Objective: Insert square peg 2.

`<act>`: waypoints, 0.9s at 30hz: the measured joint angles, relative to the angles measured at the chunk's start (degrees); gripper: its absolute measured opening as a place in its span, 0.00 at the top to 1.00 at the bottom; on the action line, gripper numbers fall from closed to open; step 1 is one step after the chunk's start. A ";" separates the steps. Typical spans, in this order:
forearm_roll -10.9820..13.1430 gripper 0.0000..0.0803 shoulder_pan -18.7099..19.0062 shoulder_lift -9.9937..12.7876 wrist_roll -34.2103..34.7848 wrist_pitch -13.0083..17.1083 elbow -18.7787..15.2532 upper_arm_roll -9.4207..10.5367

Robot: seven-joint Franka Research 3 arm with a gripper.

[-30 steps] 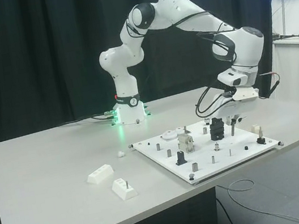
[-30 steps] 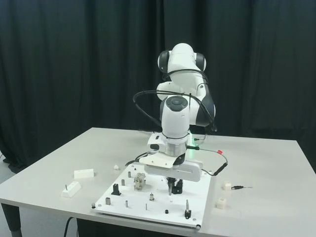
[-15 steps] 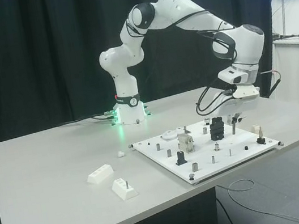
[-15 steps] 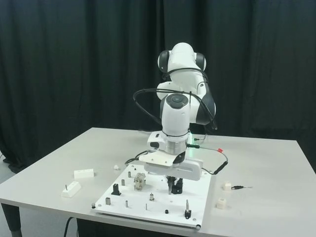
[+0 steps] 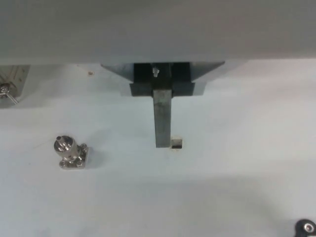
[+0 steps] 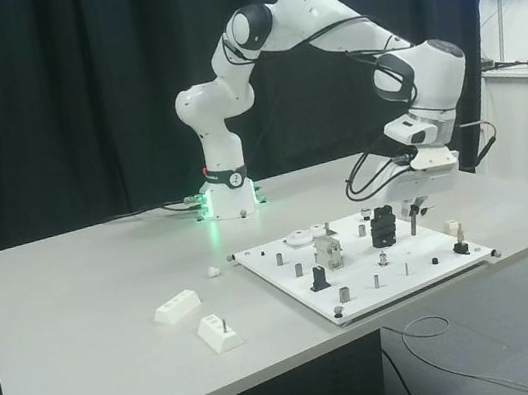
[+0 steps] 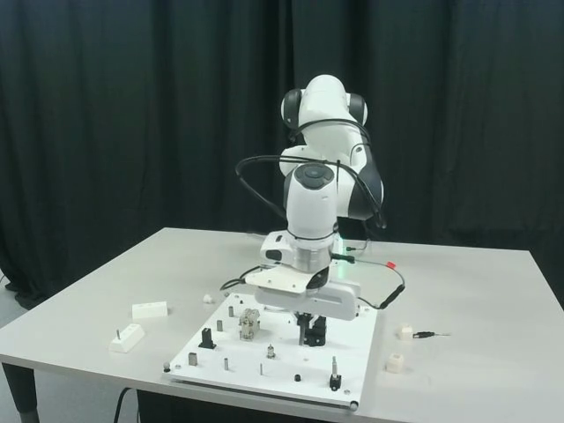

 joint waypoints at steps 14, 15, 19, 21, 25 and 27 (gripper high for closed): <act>0.00 0.91 -0.35 -0.29 0.00 0.79 0.00 -0.12; 0.00 0.91 -0.35 -0.30 0.00 0.79 0.00 -0.12; 0.00 0.91 -0.38 -0.36 0.00 0.78 -0.01 -0.12; 0.00 0.91 -0.41 -0.40 0.00 0.77 -0.02 -0.12; 0.00 0.91 -0.45 -0.57 0.00 0.70 -0.15 -0.12; 0.00 0.91 -0.48 -0.68 0.00 0.63 -0.23 -0.12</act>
